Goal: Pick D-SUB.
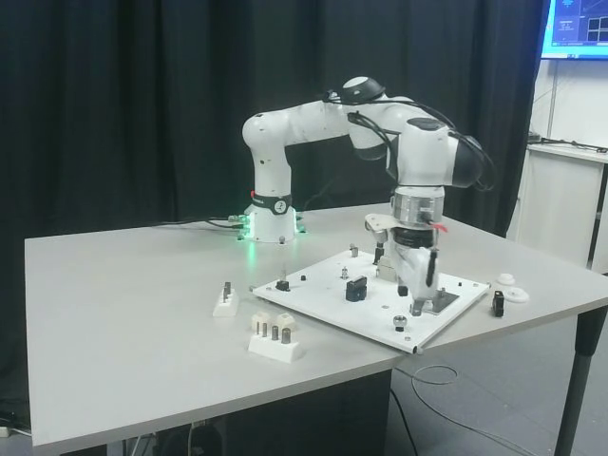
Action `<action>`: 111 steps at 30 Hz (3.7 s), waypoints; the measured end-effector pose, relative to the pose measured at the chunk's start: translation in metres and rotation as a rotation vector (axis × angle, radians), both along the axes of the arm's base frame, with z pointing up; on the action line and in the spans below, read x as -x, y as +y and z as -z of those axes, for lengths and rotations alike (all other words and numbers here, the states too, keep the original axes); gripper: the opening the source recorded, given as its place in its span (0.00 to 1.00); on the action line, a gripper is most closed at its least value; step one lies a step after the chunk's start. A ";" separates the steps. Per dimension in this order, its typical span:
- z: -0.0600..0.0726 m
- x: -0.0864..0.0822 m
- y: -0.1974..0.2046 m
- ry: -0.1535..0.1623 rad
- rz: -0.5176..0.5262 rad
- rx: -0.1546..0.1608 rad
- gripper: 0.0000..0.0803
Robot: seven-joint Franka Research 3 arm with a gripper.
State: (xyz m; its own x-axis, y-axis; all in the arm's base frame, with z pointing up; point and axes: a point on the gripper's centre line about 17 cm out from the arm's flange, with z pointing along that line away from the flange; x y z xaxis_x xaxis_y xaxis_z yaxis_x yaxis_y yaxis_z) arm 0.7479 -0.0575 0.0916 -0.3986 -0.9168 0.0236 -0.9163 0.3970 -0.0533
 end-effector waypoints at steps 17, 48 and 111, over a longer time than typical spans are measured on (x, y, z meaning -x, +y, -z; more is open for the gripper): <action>-0.005 -0.005 0.051 0.062 -0.342 0.022 1.00; -0.023 -0.014 0.226 0.066 -1.079 0.045 1.00; 0.045 0.014 0.285 0.072 -1.179 0.101 1.00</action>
State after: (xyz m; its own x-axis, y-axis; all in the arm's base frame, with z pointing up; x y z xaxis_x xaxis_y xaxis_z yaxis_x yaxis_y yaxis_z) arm 0.7338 0.2273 0.0464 0.6965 -0.7098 0.1046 -0.7157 -0.6978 0.0306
